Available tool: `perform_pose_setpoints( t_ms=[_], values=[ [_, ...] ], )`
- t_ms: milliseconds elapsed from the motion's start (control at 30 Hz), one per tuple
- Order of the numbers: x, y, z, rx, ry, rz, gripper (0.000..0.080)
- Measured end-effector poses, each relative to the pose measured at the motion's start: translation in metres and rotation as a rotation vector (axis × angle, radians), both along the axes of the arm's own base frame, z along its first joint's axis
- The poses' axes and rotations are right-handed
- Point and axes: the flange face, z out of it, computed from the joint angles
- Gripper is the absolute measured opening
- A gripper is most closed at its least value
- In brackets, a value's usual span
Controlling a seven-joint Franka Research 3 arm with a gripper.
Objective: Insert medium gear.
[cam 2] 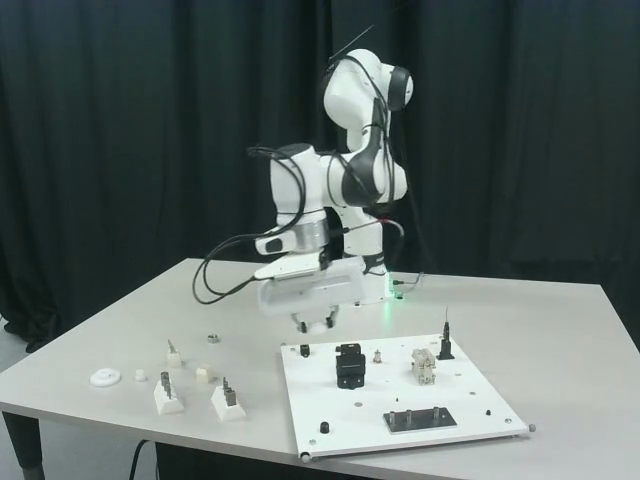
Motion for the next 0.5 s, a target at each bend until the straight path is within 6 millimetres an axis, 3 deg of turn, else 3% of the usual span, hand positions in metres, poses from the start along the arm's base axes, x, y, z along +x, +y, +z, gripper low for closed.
perform_pose_setpoints(
  t_ms=[500],
  values=[
    [0.023, 0.083, 0.012, -0.020, -0.052, 0.142, 0.0397]
  ],
)
